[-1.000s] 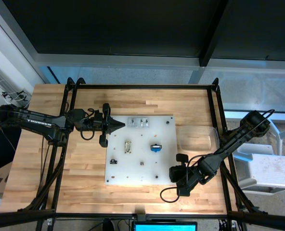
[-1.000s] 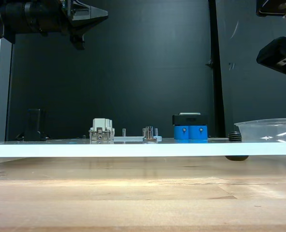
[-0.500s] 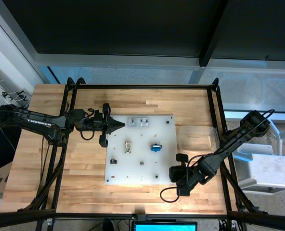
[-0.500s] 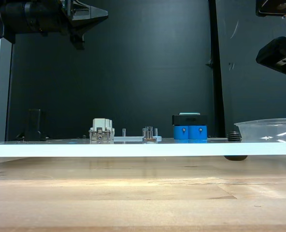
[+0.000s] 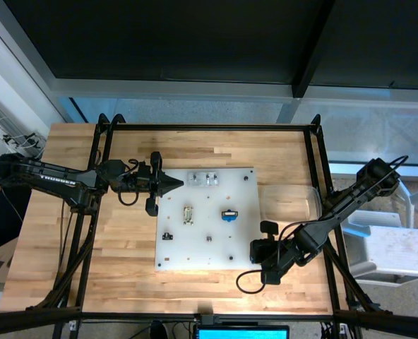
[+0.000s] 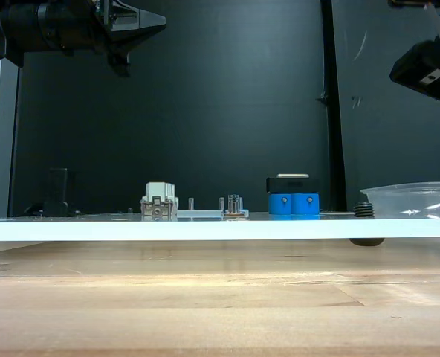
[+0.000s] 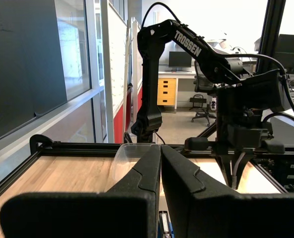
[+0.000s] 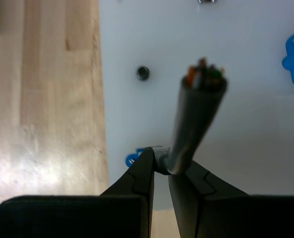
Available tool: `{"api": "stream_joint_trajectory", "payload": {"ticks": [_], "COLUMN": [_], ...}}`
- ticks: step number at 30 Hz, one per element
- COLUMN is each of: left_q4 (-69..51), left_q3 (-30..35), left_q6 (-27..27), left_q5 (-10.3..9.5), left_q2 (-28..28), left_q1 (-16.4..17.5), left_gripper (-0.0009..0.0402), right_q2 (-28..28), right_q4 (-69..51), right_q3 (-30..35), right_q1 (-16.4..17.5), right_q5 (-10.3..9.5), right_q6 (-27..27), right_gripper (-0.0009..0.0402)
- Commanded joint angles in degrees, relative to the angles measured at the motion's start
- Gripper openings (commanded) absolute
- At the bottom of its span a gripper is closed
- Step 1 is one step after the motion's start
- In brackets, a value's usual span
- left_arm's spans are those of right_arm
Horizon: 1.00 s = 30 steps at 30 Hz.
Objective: Remove the rj45 connector and place it in the container
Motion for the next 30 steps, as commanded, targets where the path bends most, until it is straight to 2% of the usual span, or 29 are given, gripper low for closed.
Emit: {"api": "stream_joint_trajectory", "payload": {"ticks": [1, 9, 25, 30], "left_q4": [0.0, 0.0, 0.0, 0.0], "left_q3": [0.0, 0.0, 0.0, 0.0], "left_q6": [0.0, 0.0, 0.0, 0.0], "left_q5": [0.0, 0.0, 0.0, 0.0], "left_q2": [0.0, 0.0, 0.0, 0.0], "left_q1": [0.0, 0.0, 0.0, 0.0], "left_gripper": [0.0, 0.0, 0.0, 0.0], "right_q2": [-1.7, -6.0, -6.9, -9.0], "right_q4": [0.4, 0.0, -1.7, -4.6], "right_q3": [0.3, 0.3, 0.3, 0.1], "right_q1": [0.0, -0.6, -1.7, -3.7], "right_q5": [-0.39, -0.37, -0.39, -0.46], "right_q6": [-0.7, -1.8, -2.2, -2.0], "right_gripper": [0.0, 0.0, 0.0, 0.0]}}
